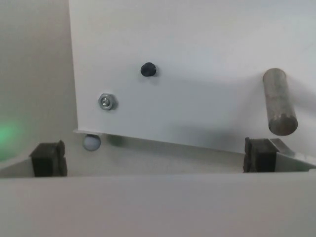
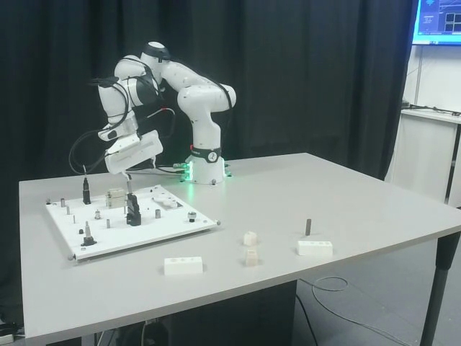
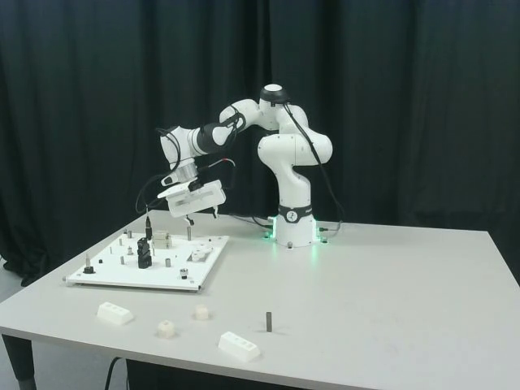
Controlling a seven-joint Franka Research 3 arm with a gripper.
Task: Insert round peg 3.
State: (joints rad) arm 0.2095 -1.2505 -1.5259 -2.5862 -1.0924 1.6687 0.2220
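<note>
Claw (image 1: 153, 159) pads frame upright grey round peg (image 1: 279, 102).

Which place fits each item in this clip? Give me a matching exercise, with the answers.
Items:
1. tool
2. white board
3. upright dark peg
4. arm base

Places:
A. standing alone on the grey table, near its front edge
B. bolted at the table's rear, green light at its foot
C. hovering above the board
D. lying flat on the table in front of the arm

Pairs: 1-C, 2-D, 3-A, 4-B
</note>
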